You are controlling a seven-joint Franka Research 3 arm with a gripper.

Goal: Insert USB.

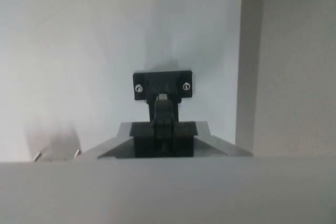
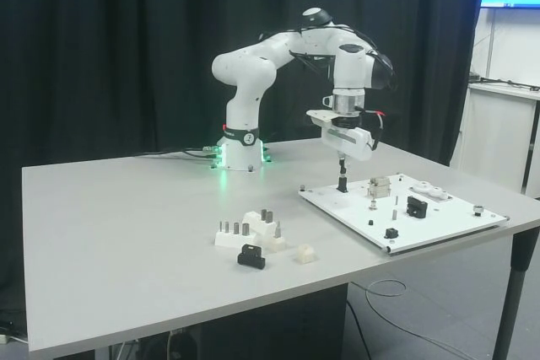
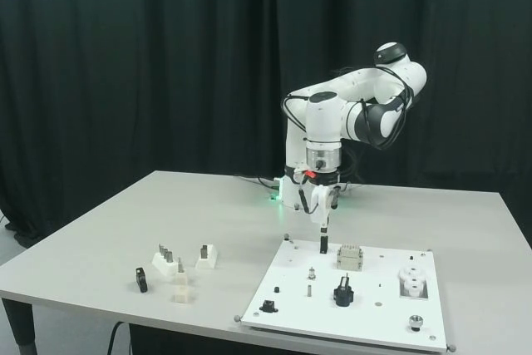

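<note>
- Already the USB plug is off the counter and held in the jaws of the gripper; the wrist view shows the black plug clamped between the two fingertips, pointing straight down.
- Directly beyond its tip in that view sits a black socket, a small block fixed with two screws to the white board.
- From the first room view the plug hangs at the near-arm corner of the board, its lower end very close to the surface; I cannot tell whether it touches the socket or is partly in it.
- The second room view agrees: the plug stands upright below the gripper, right at the board edge nearest the arm's base.
- So, by my judgement, picking up and carrying are done, and lining up looks nearly done; what is left is pressing the plug home and letting go.
- Other fittings on the board, such as a grey block and a black knob, stand apart from the plug and out of its way.
- Farther off on the grey counter, white holders with small pegs and a loose black piece lie well away from the work.
</note>
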